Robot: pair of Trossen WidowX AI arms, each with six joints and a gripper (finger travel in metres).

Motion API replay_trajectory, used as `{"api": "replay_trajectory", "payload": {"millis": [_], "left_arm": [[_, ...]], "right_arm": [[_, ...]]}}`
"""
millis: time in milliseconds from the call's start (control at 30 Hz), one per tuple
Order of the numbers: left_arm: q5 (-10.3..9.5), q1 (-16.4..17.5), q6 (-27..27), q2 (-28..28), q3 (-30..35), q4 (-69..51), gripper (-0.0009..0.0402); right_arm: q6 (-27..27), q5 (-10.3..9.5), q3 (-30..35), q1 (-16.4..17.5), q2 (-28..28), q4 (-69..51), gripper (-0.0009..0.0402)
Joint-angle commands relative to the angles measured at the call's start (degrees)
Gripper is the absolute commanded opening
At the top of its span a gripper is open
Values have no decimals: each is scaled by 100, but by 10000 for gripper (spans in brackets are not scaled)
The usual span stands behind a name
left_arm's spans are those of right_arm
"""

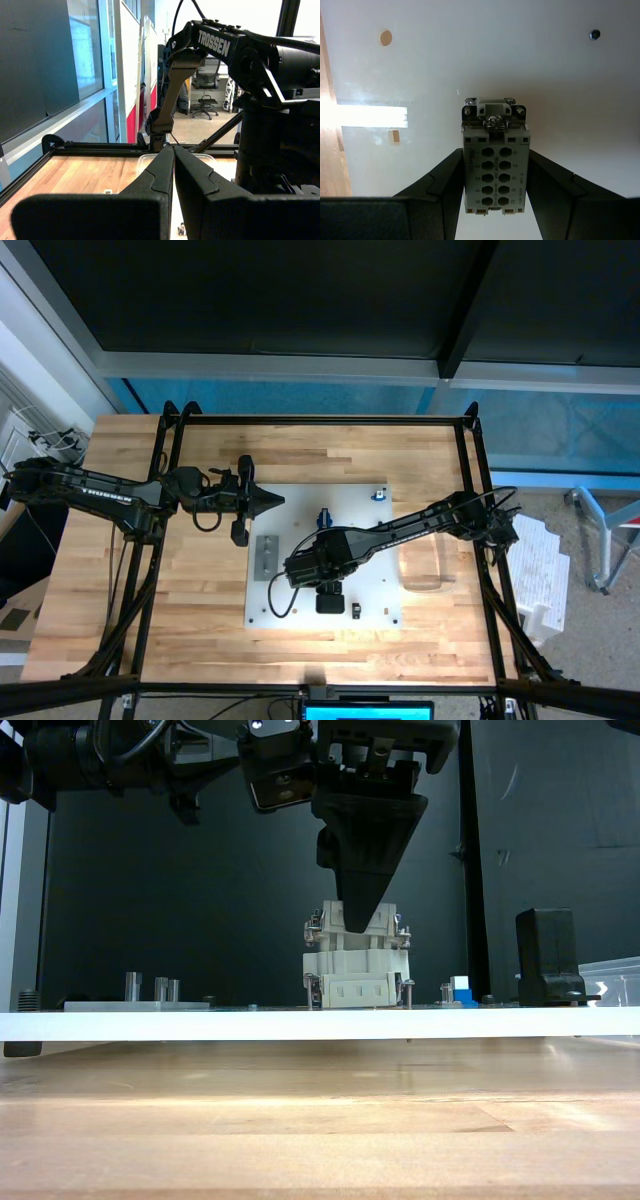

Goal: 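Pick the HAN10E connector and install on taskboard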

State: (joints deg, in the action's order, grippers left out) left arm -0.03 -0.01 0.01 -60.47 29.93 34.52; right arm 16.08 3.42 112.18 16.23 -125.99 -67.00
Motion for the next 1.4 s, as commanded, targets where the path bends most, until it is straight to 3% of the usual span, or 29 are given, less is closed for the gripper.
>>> {"api": "replay_trajectory", "payload": {"millis": [33, 1000, 1400], "left_arm": [[2, 0, 0, -2, 2, 0, 1], [2, 0, 0, -2, 2, 0, 1], [2, 0, 0, -2, 2, 0, 1]], "right_arm": [[-13, 2, -50, 0, -22, 44, 7], [-7, -2, -254, 2, -96, 219, 9], [-7, 4, -254, -2, 98, 225, 113]]}}
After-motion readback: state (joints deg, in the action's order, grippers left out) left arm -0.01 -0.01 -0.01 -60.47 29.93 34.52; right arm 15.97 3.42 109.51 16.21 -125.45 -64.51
